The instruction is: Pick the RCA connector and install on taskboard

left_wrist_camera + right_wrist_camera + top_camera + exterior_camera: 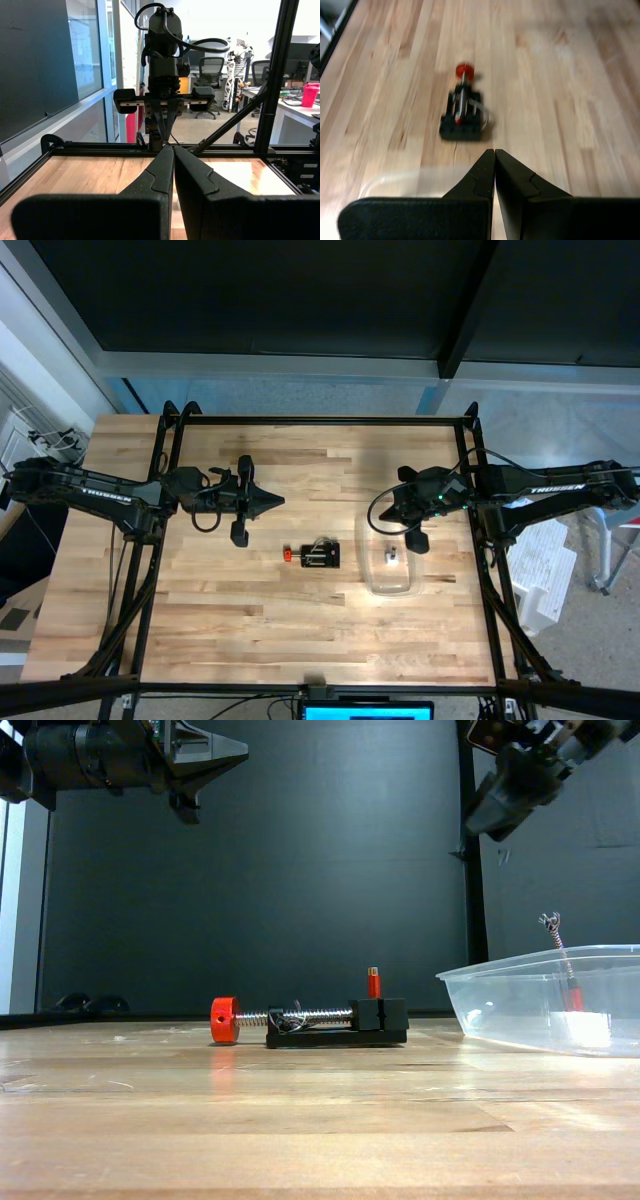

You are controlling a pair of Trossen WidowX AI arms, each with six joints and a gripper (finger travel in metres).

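Right gripper (418,540) hangs in the air over the far rim of the clear tray (405,585), fingers pressed together, empty. The RCA connector (572,992) sits inside the tray, a red piece with a thin twisted wire sticking up. It is below the gripper and apart from it. The taskboard (322,555) lies on the table (250,630) just left of the tray, not touching it, with the red knob (287,554) on the side away from the tray. Left gripper (276,502) is held high over the table's left half, fingers pressed together, empty, well apart from the taskboard.
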